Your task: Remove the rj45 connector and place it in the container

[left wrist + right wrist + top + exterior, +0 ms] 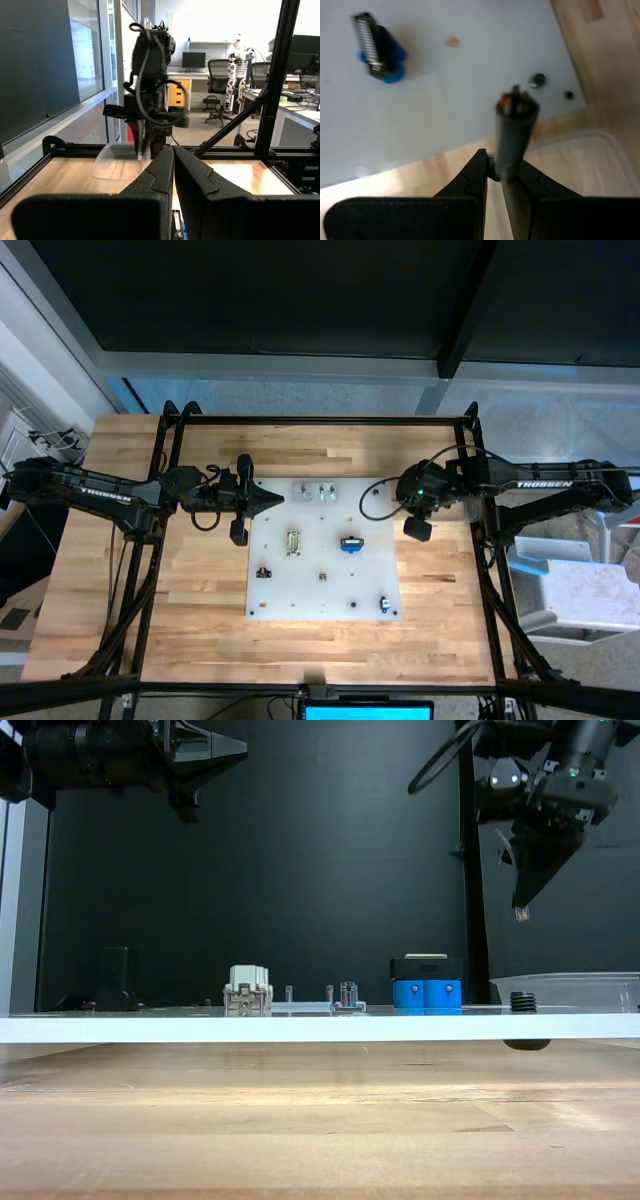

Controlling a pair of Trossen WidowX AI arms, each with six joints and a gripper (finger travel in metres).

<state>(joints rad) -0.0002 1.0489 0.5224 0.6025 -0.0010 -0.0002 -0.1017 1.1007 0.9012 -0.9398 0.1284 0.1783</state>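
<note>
My right gripper (502, 167) is shut on the rj45 connector (515, 125), a short grey cable stub with coloured wire ends pointing down. It hangs high in the air (521, 908) beside the white board's (300, 585) right edge. The container (570, 986), a clear plastic tub, lies on the wood just right of the board; its rim (585, 150) shows below the connector. From the left wrist view, the connector (140, 153) hangs over the container (116, 162). My left gripper (272, 499) hovers shut and empty over the board's left edge.
On the board stand a blue connector block (350, 544), a grey connector (294, 543), a clear fixture (313, 490) at the back and small black parts (384, 604) near the front. A black frame (320, 421) borders the table.
</note>
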